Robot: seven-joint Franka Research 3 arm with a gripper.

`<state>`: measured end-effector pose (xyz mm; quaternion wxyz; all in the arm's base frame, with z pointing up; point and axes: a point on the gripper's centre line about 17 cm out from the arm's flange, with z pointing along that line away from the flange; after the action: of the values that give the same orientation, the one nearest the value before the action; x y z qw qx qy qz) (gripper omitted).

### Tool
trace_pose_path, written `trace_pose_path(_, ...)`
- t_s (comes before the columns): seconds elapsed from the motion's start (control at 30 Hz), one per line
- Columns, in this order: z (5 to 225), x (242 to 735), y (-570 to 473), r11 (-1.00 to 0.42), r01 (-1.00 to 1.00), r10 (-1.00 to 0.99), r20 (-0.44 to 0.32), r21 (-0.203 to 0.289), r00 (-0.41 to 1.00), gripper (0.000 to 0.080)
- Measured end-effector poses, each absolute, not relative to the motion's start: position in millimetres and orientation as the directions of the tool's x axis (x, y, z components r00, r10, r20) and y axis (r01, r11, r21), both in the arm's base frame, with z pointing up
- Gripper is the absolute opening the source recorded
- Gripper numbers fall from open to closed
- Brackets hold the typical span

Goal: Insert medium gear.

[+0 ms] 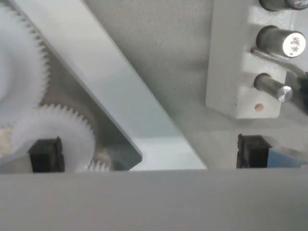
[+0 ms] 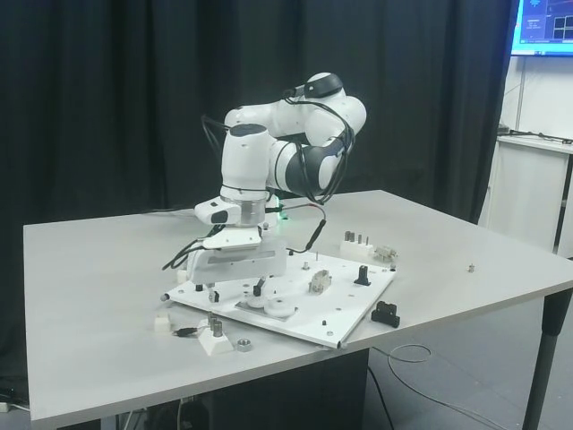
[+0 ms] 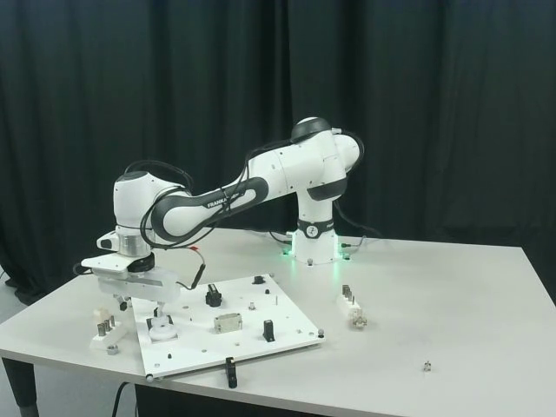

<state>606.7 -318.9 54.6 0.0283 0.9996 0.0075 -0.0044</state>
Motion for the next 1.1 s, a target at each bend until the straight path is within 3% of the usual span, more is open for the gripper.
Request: trace_pose_path(1.1, 53, 610, -307, -0.995, 0.090, 0.089, -0.017, 0.033, 0.996, 0.0800)
